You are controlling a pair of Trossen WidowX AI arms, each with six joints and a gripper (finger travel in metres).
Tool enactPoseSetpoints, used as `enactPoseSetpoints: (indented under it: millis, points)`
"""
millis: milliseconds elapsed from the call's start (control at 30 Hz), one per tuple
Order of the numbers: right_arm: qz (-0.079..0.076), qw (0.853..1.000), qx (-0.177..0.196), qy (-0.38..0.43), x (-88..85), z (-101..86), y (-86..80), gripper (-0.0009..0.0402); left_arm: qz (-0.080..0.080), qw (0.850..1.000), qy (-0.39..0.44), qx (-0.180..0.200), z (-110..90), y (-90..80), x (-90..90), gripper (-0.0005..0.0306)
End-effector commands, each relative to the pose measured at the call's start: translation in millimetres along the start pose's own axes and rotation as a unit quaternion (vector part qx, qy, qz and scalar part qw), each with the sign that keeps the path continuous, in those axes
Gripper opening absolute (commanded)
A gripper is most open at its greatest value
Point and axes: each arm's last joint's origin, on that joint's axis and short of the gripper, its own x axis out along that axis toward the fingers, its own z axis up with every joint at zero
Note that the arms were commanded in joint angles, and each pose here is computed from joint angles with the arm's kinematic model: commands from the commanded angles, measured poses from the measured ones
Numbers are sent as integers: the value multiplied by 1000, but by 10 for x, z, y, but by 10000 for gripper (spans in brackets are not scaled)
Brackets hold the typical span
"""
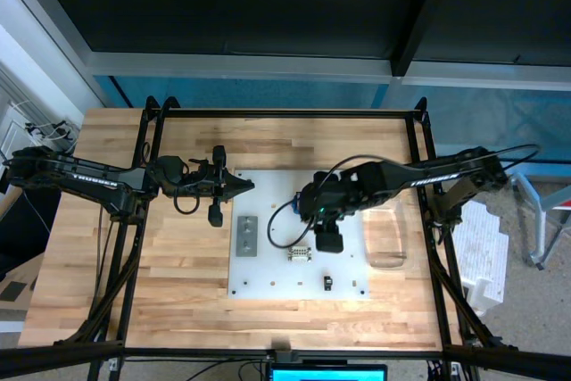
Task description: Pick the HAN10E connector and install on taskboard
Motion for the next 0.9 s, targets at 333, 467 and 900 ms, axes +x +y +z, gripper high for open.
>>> enactPoseSetpoints:
  millis: [333, 467, 900]
  points:
    - [-31, 992, 1, -119, -300, -212, -448, 84, 0, 1000, 0, 0, 0, 0, 1, 1]
    - [-40, 987, 0, -157, -346, -319, -573, 44, 0, 1000, 0, 0, 0, 1, 1, 1]
    - [-29, 953, 10, -300, -353, -607, -720, 1, 0, 1000, 0, 0, 0, 0, 1, 1]
